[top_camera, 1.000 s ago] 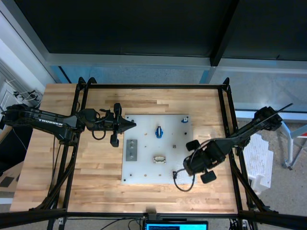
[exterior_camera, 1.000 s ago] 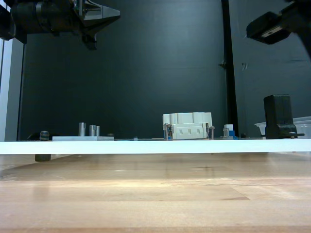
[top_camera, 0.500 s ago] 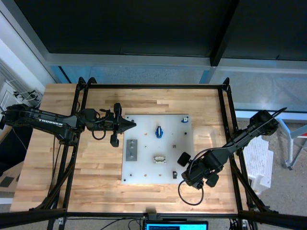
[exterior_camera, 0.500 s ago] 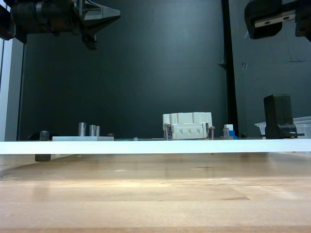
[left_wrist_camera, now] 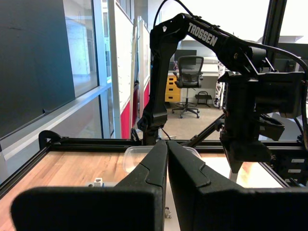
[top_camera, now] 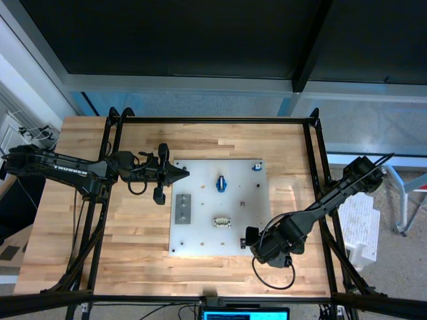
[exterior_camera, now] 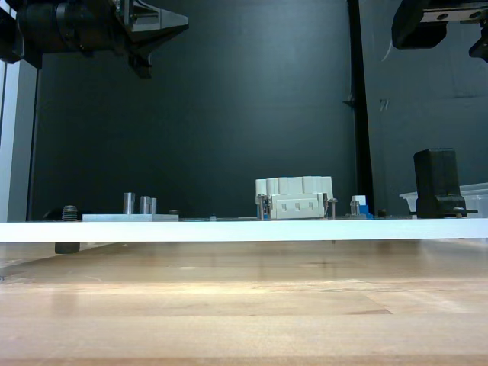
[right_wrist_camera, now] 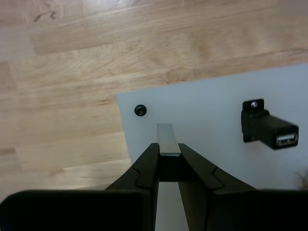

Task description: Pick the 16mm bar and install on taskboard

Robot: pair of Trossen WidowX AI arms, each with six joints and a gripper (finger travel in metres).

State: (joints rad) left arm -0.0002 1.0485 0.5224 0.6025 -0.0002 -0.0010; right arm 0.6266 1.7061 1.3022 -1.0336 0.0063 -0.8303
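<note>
Above the board (right_wrist_camera: 207,101), near right corner: right gripper (right_wrist_camera: 169,147), pinching the bar (right_wrist_camera: 168,138) end-out, I judged for insertion. Left gripper (left_wrist_camera: 167,143), fingers (left_wrist_camera: 149,168) pressed together, hung high by the far left edge, out of my way.

From above, the high camera looked down on the whole taskboard (top_camera: 200,243); the low camera faced it edge-on at tabletop height. Wrist cameras looked past the left gripper (left_wrist_camera: 167,142) toward the right arm (left_wrist_camera: 162,62), and closely down past the right gripper (right_wrist_camera: 168,147) and its 16mm bar (right_wrist_camera: 166,136) onto a board corner.
</note>
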